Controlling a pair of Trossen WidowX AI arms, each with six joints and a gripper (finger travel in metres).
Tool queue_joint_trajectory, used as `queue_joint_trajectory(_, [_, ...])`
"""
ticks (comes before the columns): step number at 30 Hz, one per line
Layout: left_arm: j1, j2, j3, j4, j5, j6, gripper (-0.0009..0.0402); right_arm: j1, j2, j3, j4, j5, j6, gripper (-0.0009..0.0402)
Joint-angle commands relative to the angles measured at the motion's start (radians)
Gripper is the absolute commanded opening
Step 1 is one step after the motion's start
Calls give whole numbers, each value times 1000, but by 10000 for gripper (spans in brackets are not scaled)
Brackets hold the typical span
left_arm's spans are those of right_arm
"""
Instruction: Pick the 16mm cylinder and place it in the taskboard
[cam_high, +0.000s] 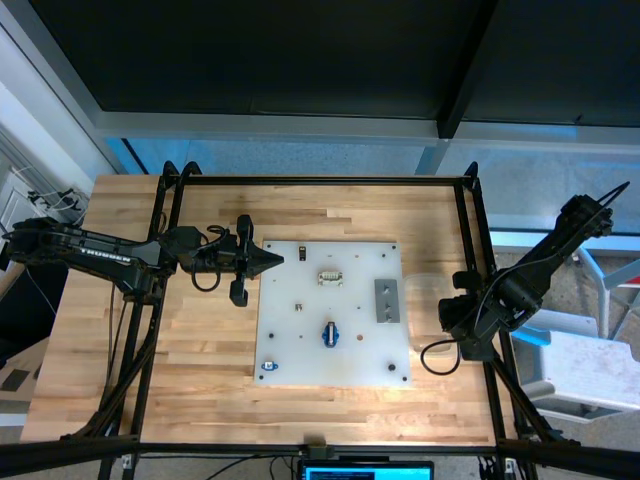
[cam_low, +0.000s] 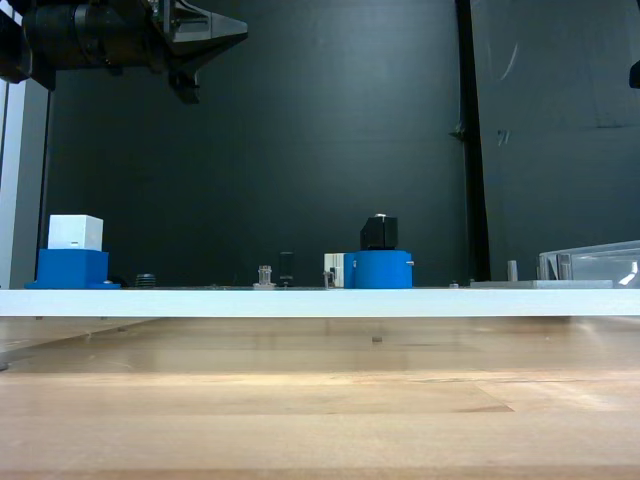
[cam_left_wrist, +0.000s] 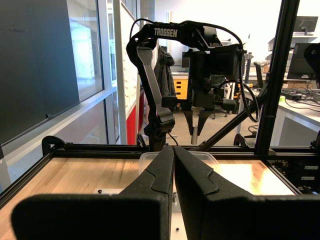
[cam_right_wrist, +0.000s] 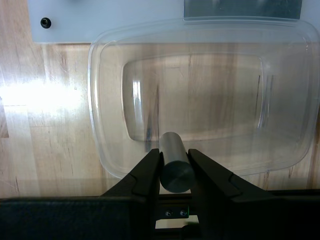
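Closest to us, the right gripper (cam_right_wrist: 174, 152) has its jaws pinching the peg (cam_right_wrist: 176, 172), a short grey metal cylinder. It sits squarely between the two fingers, with its flat end facing back along the gripper and its body pointing out past the fingertips.

We judge it stiff, smooth and heavy for its size, so it is likely to slip or twist under a loose hold. The best place to hold it is across the round side, as here, with enough length left free ahead of the jaws to enter a hole. It needs no gentle handling, but it would roll if dropped.

Just beyond and under the fingertips lies the clear tray (cam_right_wrist: 107, 150) on the wooden table (cam_right_wrist: 50, 125). We cannot tell whether the peg is clear of the tray floor.

Past the tray's far rim is the edge of the white board (cam_right_wrist: 100, 20), with the grey block (cam_right_wrist: 242, 7) on it.

Farthest off, across the board, the left gripper (cam_left_wrist: 173, 150) hangs well above the board's other edge. Its jaws are pressed together on nothing, pointing toward the right arm.
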Motion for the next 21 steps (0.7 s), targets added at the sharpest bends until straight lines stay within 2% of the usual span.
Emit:
queue_joint_trajectory(1, [0, 0, 0, 0, 0, 0, 0, -5, 1, -2, 1, 0, 1, 32])
queue_joint_trajectory(6, [0, 0, 0, 0, 0, 0, 0, -22, 8, -2, 3, 16, 1, 32])
queue_joint_trajectory(10, [0, 0, 0, 0, 0, 0, 0, -60, 26, -2, 20, 11, -1, 32])
queue_joint_trajectory(16, [0, 0, 0, 0, 0, 0, 0, -133, 69, 3, 80, 6, -59, 32])
queue_joint_trajectory(21, [0, 0, 0, 0, 0, 0, 0, -167, 125, 28, 94, 6, -106, 32])
